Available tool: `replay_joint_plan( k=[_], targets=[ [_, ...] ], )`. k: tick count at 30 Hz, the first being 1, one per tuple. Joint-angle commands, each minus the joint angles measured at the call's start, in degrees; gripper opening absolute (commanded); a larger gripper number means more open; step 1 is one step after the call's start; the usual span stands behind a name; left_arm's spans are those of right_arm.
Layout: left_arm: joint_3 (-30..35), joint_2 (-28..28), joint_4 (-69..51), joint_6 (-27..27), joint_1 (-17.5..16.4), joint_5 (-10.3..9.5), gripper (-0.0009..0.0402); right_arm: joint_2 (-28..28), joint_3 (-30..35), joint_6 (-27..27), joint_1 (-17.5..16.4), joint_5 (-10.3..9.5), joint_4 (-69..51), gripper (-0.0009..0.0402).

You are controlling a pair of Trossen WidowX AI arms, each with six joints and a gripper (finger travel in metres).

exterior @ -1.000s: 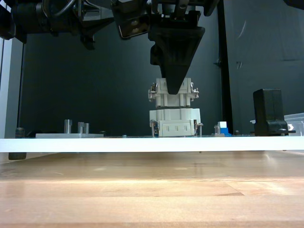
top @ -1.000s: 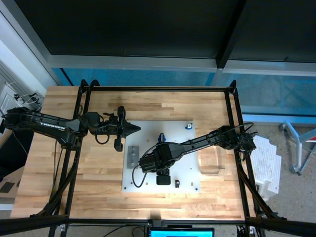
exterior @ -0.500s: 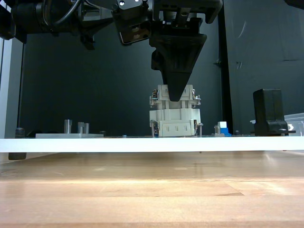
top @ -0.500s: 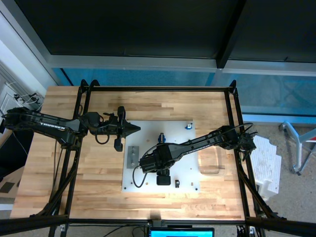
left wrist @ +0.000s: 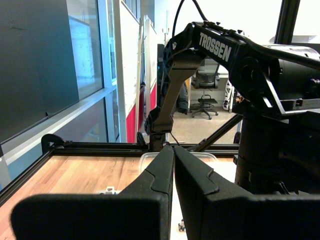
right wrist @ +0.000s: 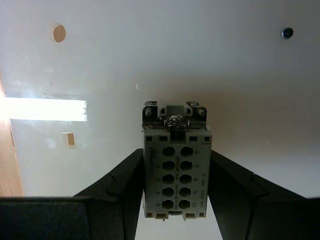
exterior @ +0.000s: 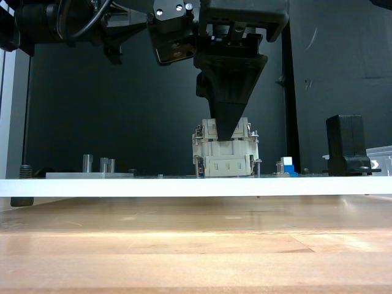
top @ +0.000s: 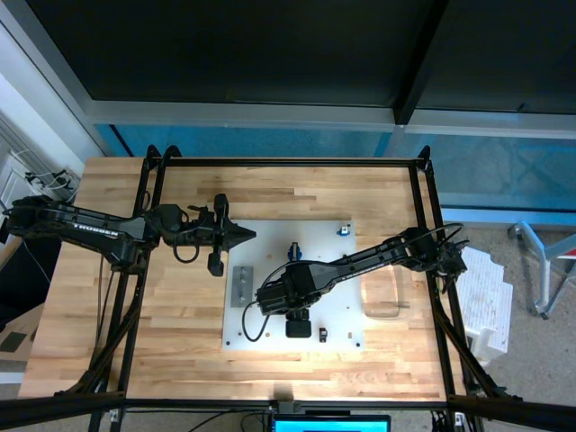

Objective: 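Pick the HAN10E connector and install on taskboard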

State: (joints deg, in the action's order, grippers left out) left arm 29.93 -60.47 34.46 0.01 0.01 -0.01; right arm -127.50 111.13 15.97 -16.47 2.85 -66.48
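- High view: the left gripper (top: 241, 236) hangs by the taskboard's (top: 342, 310) far-left corner. The right gripper (top: 292, 311) is over its middle.
- Low view: the right gripper (exterior: 229, 130) points straight down. The HAN10E connector (exterior: 208, 130) sits on a beige base (exterior: 225, 162) on the taskboard (exterior: 196, 185).
- Left wrist view: the left gripper's (left wrist: 173, 150) fingers (left wrist: 192, 175) are pressed together.
- Right wrist view: the right gripper (right wrist: 176, 156) pinches the HAN10E connector (right wrist: 176, 167) by its long sides.

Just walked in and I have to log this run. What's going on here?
The right gripper grips the HAN10E connector from above and holds it down on the beige socket on the taskboard. Whether it is fully seated is not clear. The left gripper, shut and holding nothing, hovers parked near the taskboard's far left corner.
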Motion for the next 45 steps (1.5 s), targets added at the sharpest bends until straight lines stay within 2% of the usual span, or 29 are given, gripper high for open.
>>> replay_joint_plan(
  k=[1, 10, 14, 24, 36, 40, 45],
  targets=[
    [0.0, 0.0, 0.0, 0.0, 0.0, 0.00, 0.0001, -0.5, -0.7, 0.0, 0.0, 0.11, 0.2, 0.0023],
    [0.0, 0.0, 0.0, 0.0, 0.0, 0.00, 0.0001, -0.4, -0.2, 0.1, 0.0, 0.13, 0.1, 0.0025],
    [0.0, 0.0, 0.0, 0.0, 0.0, 0.00, 0.0001, -0.2, -0.2, 0.2, 0.0, 0.11, 0.1, 0.0042],
    [0.0, 0.0, 0.0, 0.0, 0.0, 0.00, 0.0001, 1.4, -0.2, 0.6, 0.0, 0.13, 0.2, 0.0136],
    [0.0, 0.0, 0.0, 0.0, 0.0, 0.00, 0.0001, 3.3, -0.2, 0.6, 0.0, 0.13, -0.1, 0.0286],
    [0.0, 0.0, 0.0, 0.0, 0.0, 0.00, 0.0001, 3.9, -0.2, 0.6, -0.1, 0.13, -0.8, 0.0312],
    [0.0, 0.0, 0.0, 0.0, 0.0, 0.00, 0.0001, 5.4, -0.2, 0.7, -0.1, 0.20, -1.3, 0.0324]
  ],
)
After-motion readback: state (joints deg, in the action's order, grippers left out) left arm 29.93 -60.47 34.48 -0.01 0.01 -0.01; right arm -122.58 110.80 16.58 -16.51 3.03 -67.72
